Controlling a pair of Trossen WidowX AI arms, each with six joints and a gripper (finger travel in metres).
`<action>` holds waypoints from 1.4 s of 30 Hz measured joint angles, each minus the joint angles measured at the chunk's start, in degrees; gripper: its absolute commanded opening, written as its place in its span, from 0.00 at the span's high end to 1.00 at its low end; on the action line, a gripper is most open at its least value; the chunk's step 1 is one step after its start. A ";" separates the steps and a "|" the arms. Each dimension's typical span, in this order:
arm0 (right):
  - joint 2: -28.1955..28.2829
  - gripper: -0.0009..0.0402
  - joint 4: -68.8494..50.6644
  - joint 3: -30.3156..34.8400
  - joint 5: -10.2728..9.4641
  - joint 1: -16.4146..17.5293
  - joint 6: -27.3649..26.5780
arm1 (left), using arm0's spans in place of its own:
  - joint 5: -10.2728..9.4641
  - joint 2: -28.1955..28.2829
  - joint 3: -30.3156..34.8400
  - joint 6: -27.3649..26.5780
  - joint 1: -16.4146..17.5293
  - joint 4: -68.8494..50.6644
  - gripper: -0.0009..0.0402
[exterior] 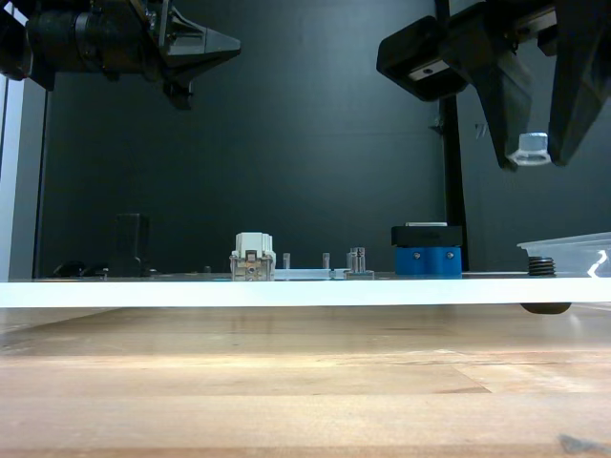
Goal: Unfasten the M12 fastener and place in the container
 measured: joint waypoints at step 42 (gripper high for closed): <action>-38.42 0.94 -2.16 -38.73 0.02 -10.69 9.33 | -0.02 0.00 0.00 0.00 0.00 0.02 0.98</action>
